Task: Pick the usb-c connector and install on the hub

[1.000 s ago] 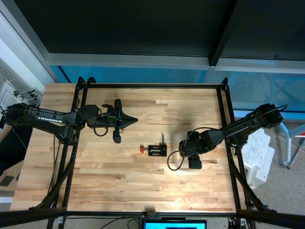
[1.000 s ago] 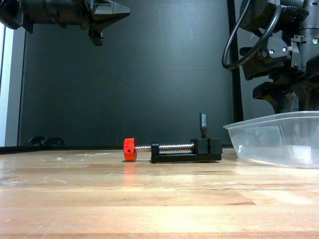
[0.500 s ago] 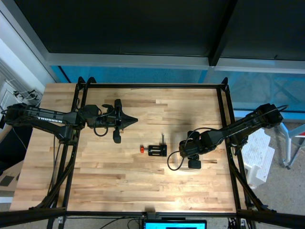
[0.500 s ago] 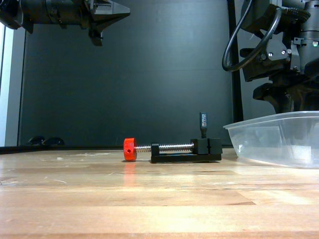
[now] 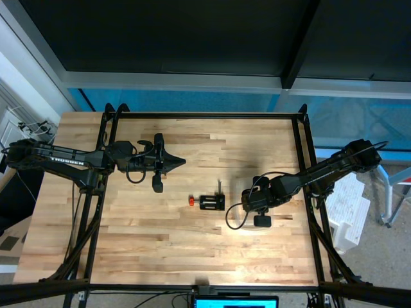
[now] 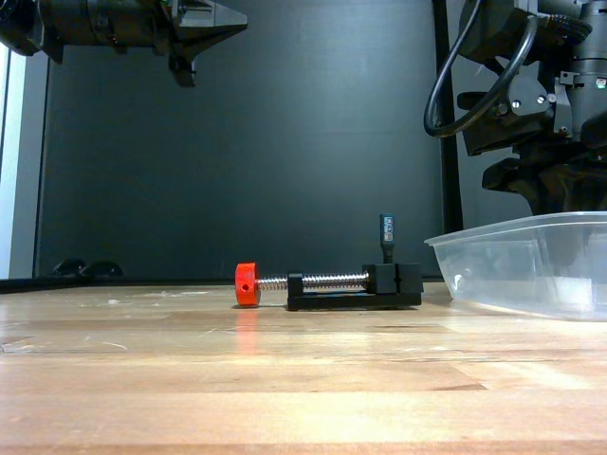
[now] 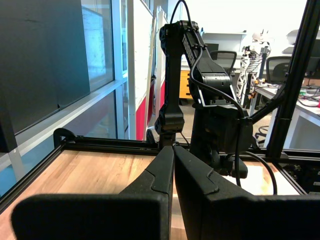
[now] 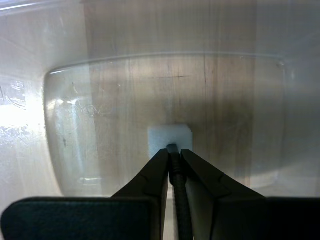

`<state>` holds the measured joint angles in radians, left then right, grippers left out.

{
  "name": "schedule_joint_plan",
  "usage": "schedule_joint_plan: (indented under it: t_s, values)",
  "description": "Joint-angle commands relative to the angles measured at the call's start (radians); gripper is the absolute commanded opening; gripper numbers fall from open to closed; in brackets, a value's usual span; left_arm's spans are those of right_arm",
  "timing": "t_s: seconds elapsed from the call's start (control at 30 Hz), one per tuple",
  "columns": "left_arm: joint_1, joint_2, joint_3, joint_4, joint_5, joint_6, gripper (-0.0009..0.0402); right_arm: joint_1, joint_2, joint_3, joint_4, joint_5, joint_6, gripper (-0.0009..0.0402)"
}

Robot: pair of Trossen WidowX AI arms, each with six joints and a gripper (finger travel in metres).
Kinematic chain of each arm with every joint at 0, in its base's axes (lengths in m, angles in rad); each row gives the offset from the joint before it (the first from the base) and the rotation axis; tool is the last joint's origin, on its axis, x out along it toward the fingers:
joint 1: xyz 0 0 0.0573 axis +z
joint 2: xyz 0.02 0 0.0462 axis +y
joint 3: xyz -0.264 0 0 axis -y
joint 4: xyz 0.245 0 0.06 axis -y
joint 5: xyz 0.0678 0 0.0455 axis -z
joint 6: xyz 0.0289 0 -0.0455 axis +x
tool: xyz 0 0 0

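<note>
The hub (image 5: 210,203) (image 6: 353,284) is a small black block with a red-orange knob (image 6: 247,283), lying mid-table. A slim dark post (image 6: 386,233) stands up from its end away from the knob. My right gripper (image 5: 249,210) (image 8: 172,152) points down into a clear tray (image 5: 229,222) (image 6: 493,267) just right of the hub. It is shut on the usb-c connector (image 8: 173,150), a thin dark plug poking out past the fingertips above the tray floor. My left gripper (image 5: 181,162) (image 6: 242,17) (image 7: 173,148) hangs high over the table's far left, shut and holding nothing.
A small pale square piece (image 8: 170,134) lies on the tray floor under the plug's tip. Black frame rails (image 5: 205,116) run around the tabletop. The right arm's cable (image 6: 446,76) loops above the tray.
The right gripper has risen slightly over the tray. The left arm and the hub have not moved.
</note>
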<state>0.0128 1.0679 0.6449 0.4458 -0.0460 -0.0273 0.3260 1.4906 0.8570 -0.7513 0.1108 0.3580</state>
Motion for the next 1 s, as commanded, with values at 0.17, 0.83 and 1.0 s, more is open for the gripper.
schedule_joint_plan:
  t_s: [0.17,0.83,1.0]
  values:
    - [0.000,0.000,0.000,0.000,0.000,0.000,0.0000,0.000,0.000,0.000,0.000,0.000,0.000,0.0006]
    - [0.000,0.000,0.000,0.000,0.000,0.000,0.0000,0.000,-0.039,0.030,-0.051,0.000,0.000,0.0000]
    - [0.000,0.000,0.000,0.000,0.000,0.000,0.0000,0.000,-0.070,0.062,-0.097,0.000,0.000,0.0000]
